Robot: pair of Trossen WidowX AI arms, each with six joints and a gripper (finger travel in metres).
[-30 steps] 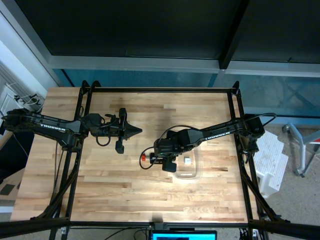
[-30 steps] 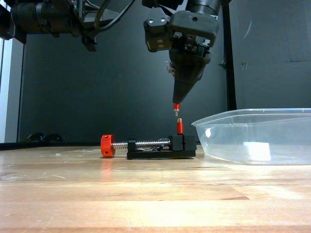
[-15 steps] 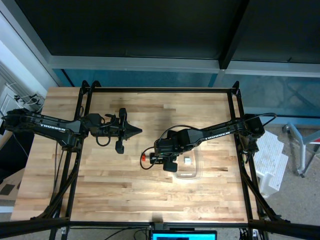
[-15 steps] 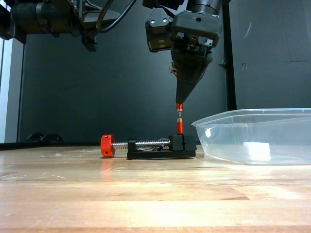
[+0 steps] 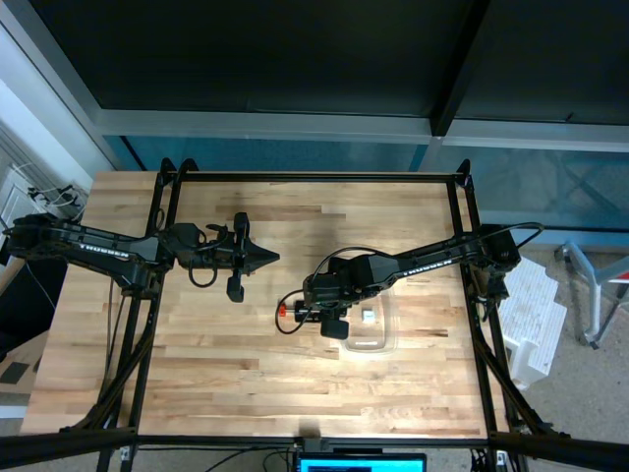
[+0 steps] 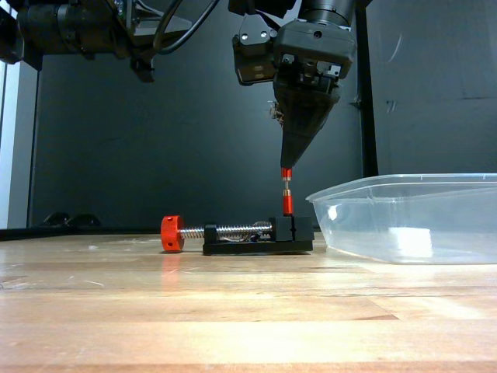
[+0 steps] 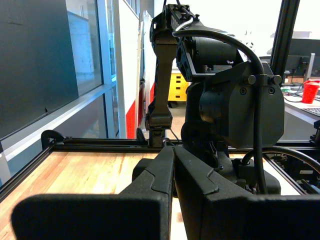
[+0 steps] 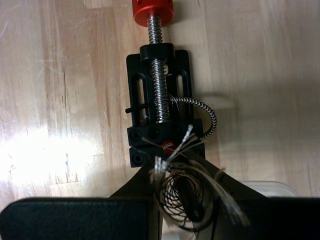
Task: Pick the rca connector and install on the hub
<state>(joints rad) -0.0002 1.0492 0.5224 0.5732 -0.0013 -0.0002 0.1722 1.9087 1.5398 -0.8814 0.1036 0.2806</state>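
The rca connector [image 6: 286,173] hangs upright in the tip of the right gripper [image 6: 286,165], whose fingers [image 6: 299,128] are pinched together on its red top. Its thin metal pin points straight down and meets the top of a red post [image 6: 286,203] standing on the right end of the hub [image 6: 256,237]. The hub lies flat on the table [image 5: 246,383] near its middle, with its red knob [image 6: 172,233] at its left end and a threaded screw running along it. Loose pale strands and a braided black-and-white wire [image 8: 206,113] trail around the right gripper's fingertips. Just to the right of the hub sits a clear plastic tray [image 6: 466,225]. The left gripper [image 5: 272,258] hovers well to the left and farther back, its fingers [image 7: 150,185] closed flat against each other and holding nothing.
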